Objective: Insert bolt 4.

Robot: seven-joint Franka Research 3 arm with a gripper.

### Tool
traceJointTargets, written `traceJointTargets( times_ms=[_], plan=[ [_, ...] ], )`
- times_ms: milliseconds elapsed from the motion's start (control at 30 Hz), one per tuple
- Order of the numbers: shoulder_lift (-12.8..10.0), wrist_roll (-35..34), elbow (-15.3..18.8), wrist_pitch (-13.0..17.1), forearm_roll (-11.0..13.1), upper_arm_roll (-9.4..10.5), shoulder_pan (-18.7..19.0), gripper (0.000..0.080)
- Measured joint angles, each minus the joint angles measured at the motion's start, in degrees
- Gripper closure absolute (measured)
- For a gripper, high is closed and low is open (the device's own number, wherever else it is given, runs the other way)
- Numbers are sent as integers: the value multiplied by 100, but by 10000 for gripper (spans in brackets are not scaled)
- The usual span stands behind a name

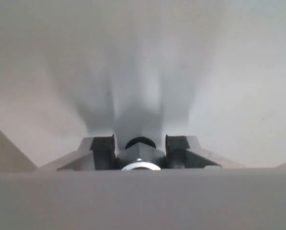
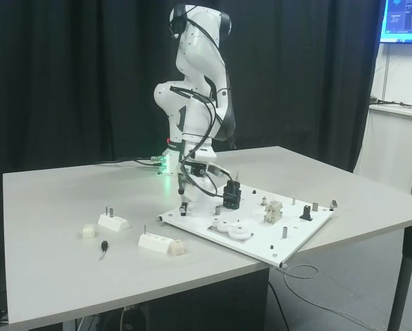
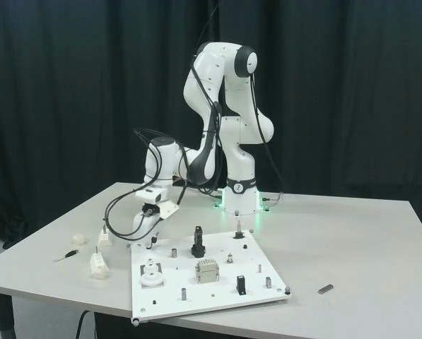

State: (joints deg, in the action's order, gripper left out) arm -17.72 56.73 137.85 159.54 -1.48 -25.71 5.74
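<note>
The two-fingered black gripper (image 1: 140, 152) was clamped on a small black-headed metal bolt (image 1: 140, 143), held low over the near corner of the flat white assembly board (image 3: 218, 293). This looked like the insertion step; the next move called for lining the bolt up over its hole and pressing straight down.

The robot arm (image 3: 221, 92) is white with black cables. A green light (image 2: 161, 164) glows at its base. The table (image 2: 47, 207) is grey. The board (image 3: 211, 279) is white with no pattern, and a black part (image 3: 197, 247) stands on it. Small white blocks (image 2: 113, 222) sit on the table. The curtain (image 3: 69, 85) behind is black.
</note>
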Motion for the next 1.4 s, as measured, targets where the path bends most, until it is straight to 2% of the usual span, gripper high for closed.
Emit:
traceJointTargets(
  times_ms=[433, 667, 933, 1400],
  plan=[
    [-84, -1062, -238, -405, 1, 13, 2, 580],
    [-138, -2127, -361, -579, 0, 22, 2, 580],
    [-188, -2560, -475, -754, 0, 27, 2, 580],
    [-324, -3249, -779, -1230, 0, 33, 3, 580]
  ],
)
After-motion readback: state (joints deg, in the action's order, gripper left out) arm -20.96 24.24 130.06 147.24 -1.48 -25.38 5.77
